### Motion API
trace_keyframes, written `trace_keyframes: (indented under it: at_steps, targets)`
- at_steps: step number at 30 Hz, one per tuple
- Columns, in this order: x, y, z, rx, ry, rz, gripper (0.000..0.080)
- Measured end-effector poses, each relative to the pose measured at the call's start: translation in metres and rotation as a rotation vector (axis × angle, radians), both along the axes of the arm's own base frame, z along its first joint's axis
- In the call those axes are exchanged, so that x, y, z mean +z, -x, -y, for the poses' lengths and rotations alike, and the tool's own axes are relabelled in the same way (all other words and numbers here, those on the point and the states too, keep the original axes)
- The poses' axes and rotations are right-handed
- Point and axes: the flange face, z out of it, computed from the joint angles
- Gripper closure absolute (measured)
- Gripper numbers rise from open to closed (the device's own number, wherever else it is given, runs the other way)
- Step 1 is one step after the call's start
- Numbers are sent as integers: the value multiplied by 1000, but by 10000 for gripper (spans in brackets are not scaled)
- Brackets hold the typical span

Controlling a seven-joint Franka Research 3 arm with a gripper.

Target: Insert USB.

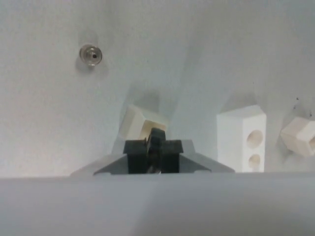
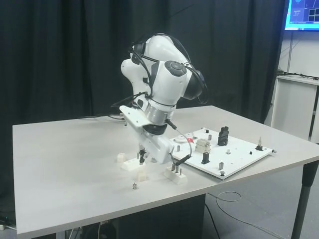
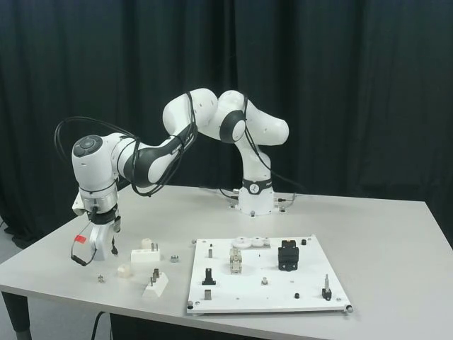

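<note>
Grey surface (image 3: 396, 234) under you: your gripper (image 1: 153, 156) pinches a black plug (image 1: 156, 142), held upright near the small white blocks (image 3: 144, 254), with the white board (image 3: 265, 280) well apart sideways.

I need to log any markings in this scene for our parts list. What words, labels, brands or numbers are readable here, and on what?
None can be read.
Screen in the room's corner, first room view: it shows text, too small to read.
Small tag on the cable by the gripper: no legible print.
White board, white blocks: no markings visible.
</note>
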Motion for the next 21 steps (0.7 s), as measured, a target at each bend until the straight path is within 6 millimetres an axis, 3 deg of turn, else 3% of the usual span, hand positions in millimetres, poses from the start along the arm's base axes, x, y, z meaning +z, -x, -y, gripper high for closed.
trace_keyframes:
  at_steps: [12, 21]
  targets:
    - [0, -2, -3, 6, -4, 10, 751]
    - [0, -9, -26, 26, -45, 8, 751]
